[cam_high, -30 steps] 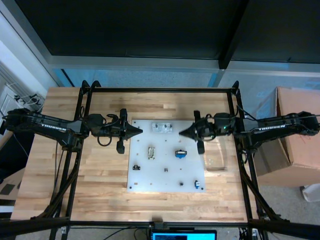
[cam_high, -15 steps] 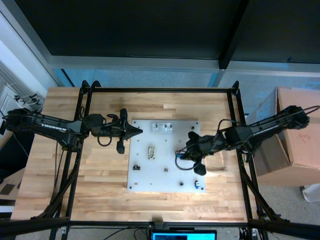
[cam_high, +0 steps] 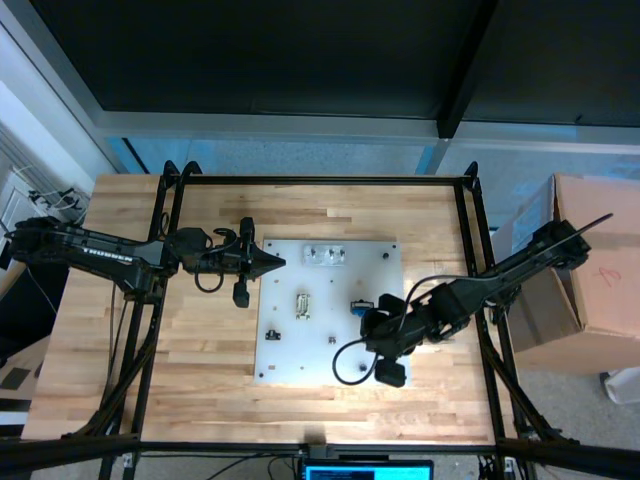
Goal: Unfasten the M12 nut and place it in the container
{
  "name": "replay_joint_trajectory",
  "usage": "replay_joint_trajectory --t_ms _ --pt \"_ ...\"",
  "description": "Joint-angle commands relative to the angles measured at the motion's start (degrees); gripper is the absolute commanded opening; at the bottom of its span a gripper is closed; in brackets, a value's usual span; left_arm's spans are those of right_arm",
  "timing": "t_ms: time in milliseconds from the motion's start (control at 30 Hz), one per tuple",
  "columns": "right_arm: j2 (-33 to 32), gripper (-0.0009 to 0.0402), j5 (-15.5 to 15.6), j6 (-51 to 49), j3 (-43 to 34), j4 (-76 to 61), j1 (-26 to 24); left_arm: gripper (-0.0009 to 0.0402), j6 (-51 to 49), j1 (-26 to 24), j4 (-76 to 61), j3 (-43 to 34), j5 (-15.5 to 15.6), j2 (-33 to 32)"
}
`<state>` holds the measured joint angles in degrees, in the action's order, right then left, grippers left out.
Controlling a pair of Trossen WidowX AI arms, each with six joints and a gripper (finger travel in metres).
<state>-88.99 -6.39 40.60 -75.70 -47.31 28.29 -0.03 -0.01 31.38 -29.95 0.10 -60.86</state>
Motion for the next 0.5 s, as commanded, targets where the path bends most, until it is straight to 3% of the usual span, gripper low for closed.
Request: replay_joint_trajectory --t_ms 33,367,500 --pt "-3.5 0.0000 0.2 5.9 -5.7 -7.5 0.5 0.0000 0.0 0.0 0.0 0.0 0.0 0.0" --pt "-14.9 0.0001 0.6 16.7 -21.9 -23.7 1.0 0.0000 0.0 0.0 0.0 0.0 0.0 0.0" --pt "-17.7 0.0010 3.3 17.0 -25.1 -25.9 1.1 0.0000 0.0 0.0 0.0 0.0 0.0 0.0"
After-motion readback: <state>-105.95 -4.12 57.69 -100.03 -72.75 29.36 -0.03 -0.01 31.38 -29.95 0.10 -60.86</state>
